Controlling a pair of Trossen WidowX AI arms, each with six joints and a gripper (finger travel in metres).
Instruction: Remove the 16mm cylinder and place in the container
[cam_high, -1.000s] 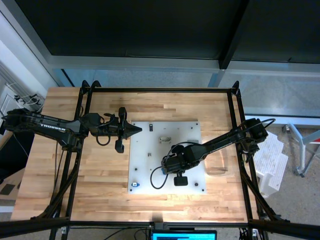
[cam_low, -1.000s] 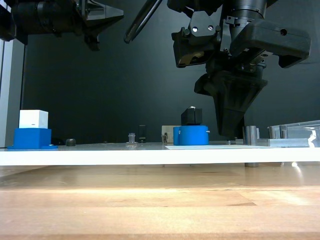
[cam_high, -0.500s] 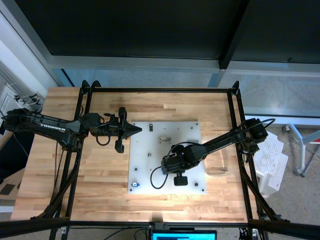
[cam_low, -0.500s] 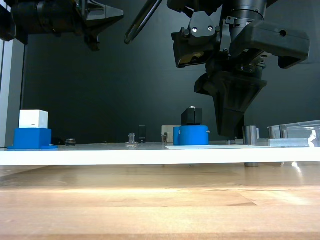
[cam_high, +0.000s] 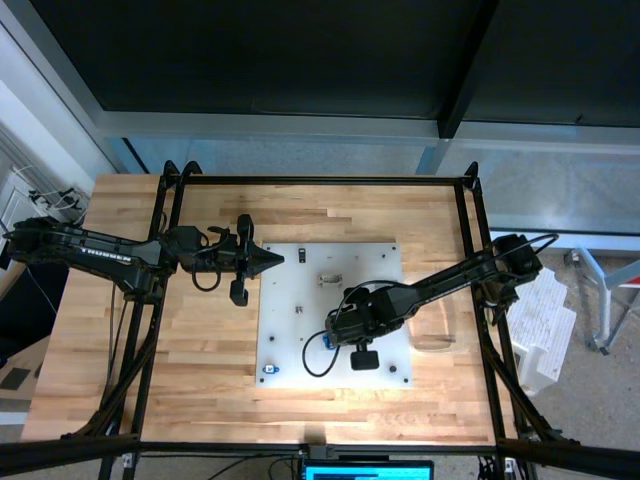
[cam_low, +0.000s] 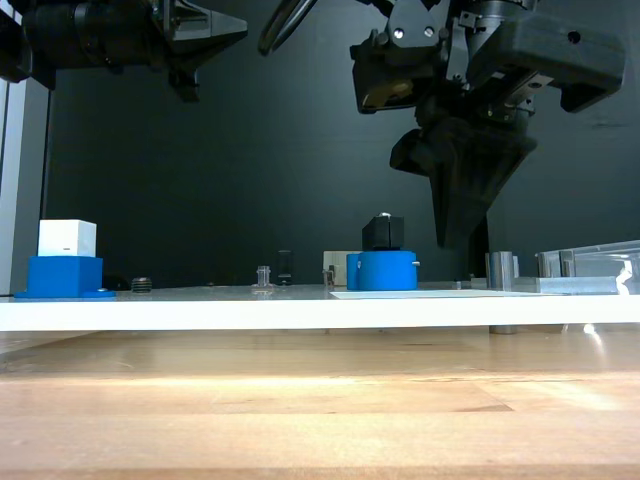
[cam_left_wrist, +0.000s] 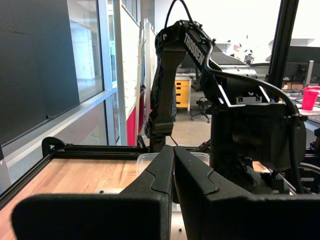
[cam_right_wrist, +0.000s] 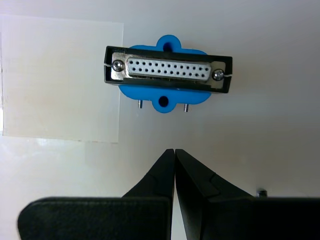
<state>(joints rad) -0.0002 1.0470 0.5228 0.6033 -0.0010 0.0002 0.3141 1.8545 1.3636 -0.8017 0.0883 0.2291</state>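
High view: you get even overhead light; wood table (cam_high: 200, 330) mid-bright, white board (cam_high: 290, 345) bright but not blown out; backdrop behind near black. Small parts read as dots.
Low view: dim bkgd. Left gripper (cam_low: 238, 30), high above the board's left end, and right gripper (cam_low: 462, 240), hanging over the board by the blue connector (cam_low: 385, 270), are black on near-black, so you lose their edges. Warm glare band across the near table; fg wood soft. Container (cam_low: 600, 262) glints.
Left wrist view: strong backlight from windows (cam_left_wrist: 85, 45); ceiling washed out; the pressed-together gripper dark, soft.
Right wrist view: board flat white, shadows faint; connector crisp; gripper tips, pinched together, blurred.
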